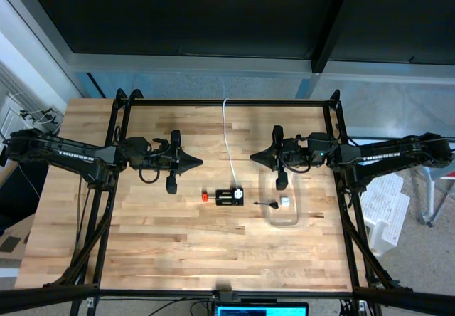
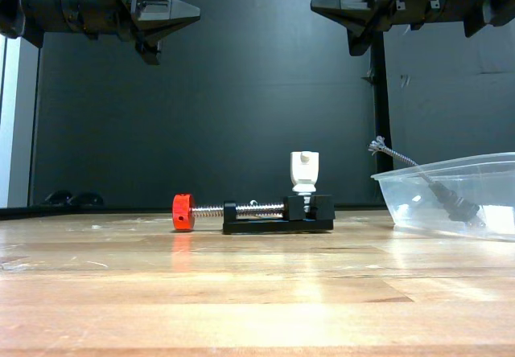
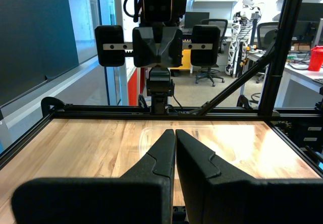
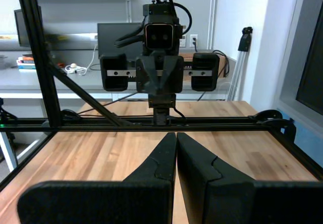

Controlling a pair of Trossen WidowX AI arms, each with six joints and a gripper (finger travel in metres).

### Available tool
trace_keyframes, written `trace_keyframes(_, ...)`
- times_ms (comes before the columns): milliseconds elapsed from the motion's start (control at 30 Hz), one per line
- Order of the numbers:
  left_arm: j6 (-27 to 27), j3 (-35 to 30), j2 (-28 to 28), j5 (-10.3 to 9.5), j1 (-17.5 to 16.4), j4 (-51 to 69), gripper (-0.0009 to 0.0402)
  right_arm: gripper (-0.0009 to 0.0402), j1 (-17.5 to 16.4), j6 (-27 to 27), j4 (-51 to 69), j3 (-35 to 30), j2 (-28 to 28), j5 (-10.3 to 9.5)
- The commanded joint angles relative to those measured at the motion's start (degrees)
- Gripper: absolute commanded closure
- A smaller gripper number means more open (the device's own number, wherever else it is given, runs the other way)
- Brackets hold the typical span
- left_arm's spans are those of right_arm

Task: Remove the power plug from the receptacle and place in the container

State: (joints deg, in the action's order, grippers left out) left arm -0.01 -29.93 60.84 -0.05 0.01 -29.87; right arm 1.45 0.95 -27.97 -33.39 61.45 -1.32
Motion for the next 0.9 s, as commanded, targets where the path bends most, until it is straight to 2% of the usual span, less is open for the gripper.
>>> trace_keyframes(33,0.0,-0.02,0.02,0.0,0.0,0.02,0.0393,0.0393,-0.11,0.11,-0.02,-0.02,0.0,0.17)
trace_keyframes(900,0.0,-0.02,0.02,0.0,0.0,0.02,0.0393,0.0393,-0.33,-0.66,-0.44,0.17,0.04,0.2)
